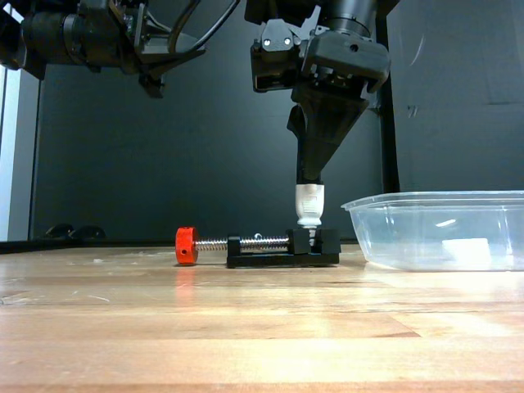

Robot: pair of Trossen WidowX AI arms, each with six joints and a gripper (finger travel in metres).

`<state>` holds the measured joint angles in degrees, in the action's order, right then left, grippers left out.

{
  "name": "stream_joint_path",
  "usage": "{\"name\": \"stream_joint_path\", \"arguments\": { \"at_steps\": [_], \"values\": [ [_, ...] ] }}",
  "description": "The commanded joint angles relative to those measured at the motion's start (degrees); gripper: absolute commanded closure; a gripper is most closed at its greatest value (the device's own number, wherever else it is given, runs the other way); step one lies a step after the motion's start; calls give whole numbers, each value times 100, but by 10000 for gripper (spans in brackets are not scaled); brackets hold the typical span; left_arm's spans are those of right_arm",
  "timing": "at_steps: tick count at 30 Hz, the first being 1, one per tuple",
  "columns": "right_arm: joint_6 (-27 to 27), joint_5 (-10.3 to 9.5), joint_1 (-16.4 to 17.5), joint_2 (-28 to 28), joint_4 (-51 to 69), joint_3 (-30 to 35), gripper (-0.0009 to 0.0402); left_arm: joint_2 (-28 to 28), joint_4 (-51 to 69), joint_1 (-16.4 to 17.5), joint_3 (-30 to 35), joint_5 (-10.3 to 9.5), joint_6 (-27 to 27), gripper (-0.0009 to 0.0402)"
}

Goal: Remove the power plug from the receptacle and place in the container

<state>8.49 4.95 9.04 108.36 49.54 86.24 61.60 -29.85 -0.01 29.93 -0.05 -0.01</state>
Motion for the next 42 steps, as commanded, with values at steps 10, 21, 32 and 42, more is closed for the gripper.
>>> {"name": "stream_joint_path", "arguments": {
  "at_steps": [10,21,32,42],
  "values": [
    [-20,-2,-2,-61,59,4,241,0,0,0,2,2,0,393],
    [-2,11,-4,-101,39,4,316,0,-2,0,2,0,0,393],
    [-2,13,-4,-101,31,4,388,0,-2,0,2,2,0,393],
    [-37,11,-4,-133,33,4,393,0,-2,0,2,2,0,393]
  ]
}}
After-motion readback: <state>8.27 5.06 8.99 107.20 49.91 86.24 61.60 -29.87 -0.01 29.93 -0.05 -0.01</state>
